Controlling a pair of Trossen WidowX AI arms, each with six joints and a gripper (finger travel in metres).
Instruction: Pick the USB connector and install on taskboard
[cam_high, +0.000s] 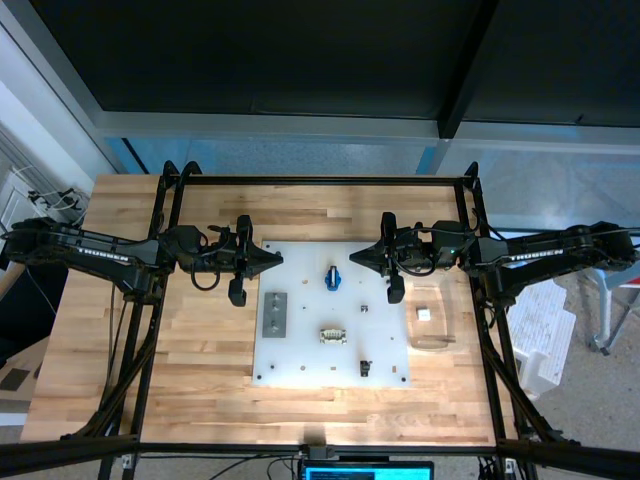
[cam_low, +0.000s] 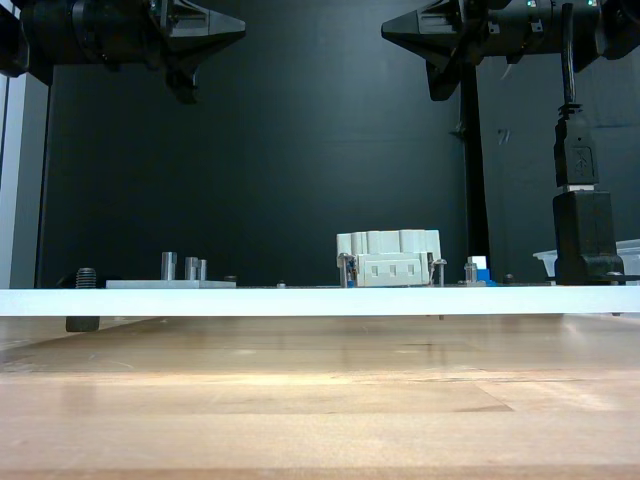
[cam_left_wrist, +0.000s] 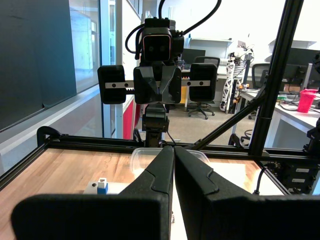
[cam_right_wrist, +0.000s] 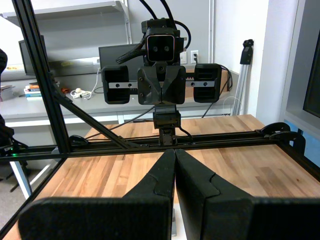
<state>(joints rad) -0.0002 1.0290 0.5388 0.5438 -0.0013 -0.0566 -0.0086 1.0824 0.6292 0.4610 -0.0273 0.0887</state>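
Note:
The taskboard (cam_high: 300, 360) is a white square plate in the middle of the table, and in the low view it shows as a white edge (cam_low: 300, 300). Near its front right, the USB connector (cam_low: 578, 160), a black plug with a USB mark, stands upright in the small black socket (cam_low: 585, 245). A cable rises from the plug. From above it is only a tiny dark spot (cam_high: 366, 366). My left gripper (cam_high: 281, 258) hangs shut and empty high over the board's back left. My right gripper (cam_high: 351, 258) hangs shut and empty over the back middle, facing the left one.
On the board stand a blue part (cam_high: 333, 277), a grey block (cam_high: 274, 313) and a beige connector (cam_high: 333, 336). A clear tray (cam_high: 445, 325) holding a small white cube (cam_high: 424, 313) lies at the board's right edge. A black frame surrounds the table.

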